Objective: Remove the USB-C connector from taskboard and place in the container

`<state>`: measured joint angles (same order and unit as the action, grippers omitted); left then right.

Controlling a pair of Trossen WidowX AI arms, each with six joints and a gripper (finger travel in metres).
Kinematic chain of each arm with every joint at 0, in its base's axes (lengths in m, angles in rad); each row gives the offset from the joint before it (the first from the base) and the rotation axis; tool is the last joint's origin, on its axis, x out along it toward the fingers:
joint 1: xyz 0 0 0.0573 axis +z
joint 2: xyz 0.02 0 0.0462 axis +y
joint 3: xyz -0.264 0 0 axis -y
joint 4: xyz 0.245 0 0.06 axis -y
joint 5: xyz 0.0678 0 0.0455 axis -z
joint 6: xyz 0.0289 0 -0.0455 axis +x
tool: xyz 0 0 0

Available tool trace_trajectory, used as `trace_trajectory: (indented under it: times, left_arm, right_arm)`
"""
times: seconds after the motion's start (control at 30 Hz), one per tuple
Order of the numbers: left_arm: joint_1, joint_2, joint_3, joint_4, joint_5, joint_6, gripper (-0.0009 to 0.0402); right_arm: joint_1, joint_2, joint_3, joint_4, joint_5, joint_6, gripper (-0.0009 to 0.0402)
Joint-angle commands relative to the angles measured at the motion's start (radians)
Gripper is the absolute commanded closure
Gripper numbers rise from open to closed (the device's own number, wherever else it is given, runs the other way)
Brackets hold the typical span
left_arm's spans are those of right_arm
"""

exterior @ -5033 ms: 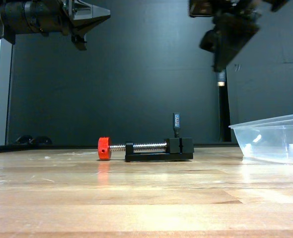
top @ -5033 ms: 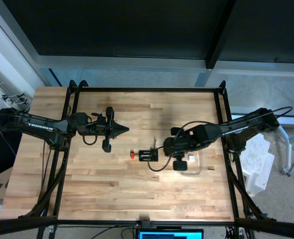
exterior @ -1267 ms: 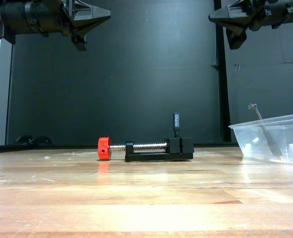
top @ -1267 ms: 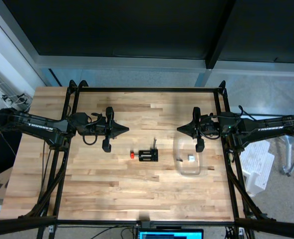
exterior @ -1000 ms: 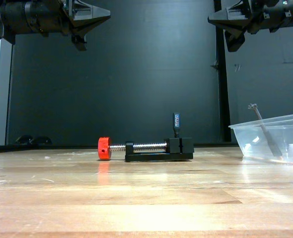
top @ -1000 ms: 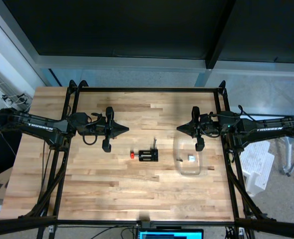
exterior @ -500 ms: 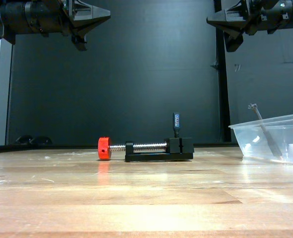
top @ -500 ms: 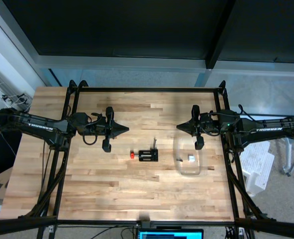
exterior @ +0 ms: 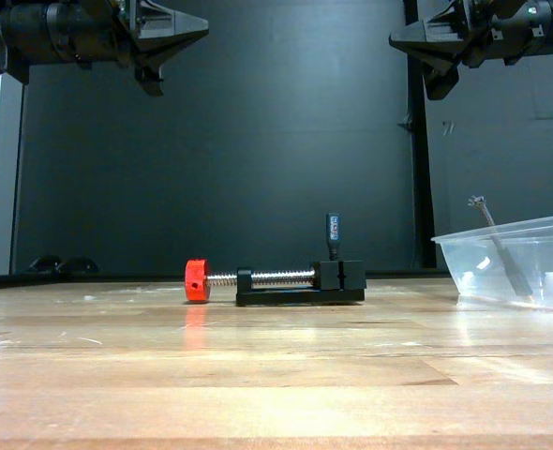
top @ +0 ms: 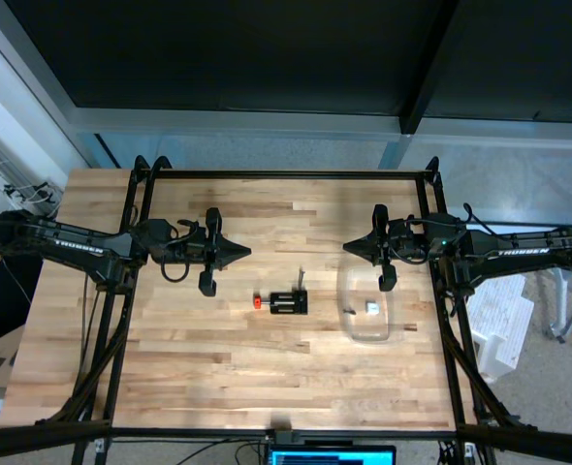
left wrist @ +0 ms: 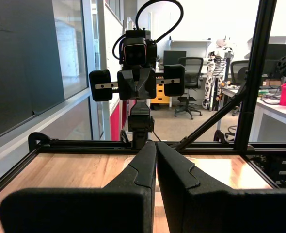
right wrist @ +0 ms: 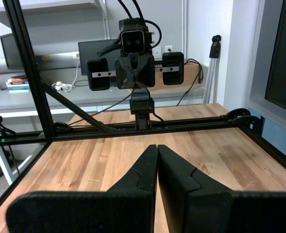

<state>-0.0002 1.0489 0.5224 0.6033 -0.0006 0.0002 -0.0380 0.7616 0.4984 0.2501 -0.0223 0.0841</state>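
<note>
Left tool [top: 246, 252] and right tool [top: 347, 249] hang high above the tabletop [top: 218, 368], each closed tight and empty. The tiny dark plug [top: 348, 311] lies in the clear tray [top: 368, 330], right of centre, beside a white cube [top: 371, 308]. It seems light, stiff, slippery; pinch its flat sides.

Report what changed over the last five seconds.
The right gripper let the USB-C connector go into the container, then lifted and drew back toward its own side, shut. The left gripper, parked high on the left, the taskboard and the white cube stayed put.
</note>
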Motion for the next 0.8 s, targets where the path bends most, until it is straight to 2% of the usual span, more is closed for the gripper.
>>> trace_trajectory:
  times: [0.03, 0.27, 0.8]
  left_arm:
    - [0.0, 0.0, 0.0, 0.0, 0.0, 0.0, 0.0393]
    - [0.0, 0.0, 0.0, 0.0, 0.0, 0.0, 0.0393]
    - [0.0, 0.0, 0.0, 0.0, 0.0, 0.0, 0.0393]
  right_arm:
    - [0.0, 0.012, 0.019, -0.007, 0.0, 0.001, 0.0393]
    - [0.0, 0.045, 0.036, 0.004, 0.003, -0.005, 0.0393]
    - [0.001, 0.048, 0.034, 0.031, 0.008, -0.006, 0.0393]
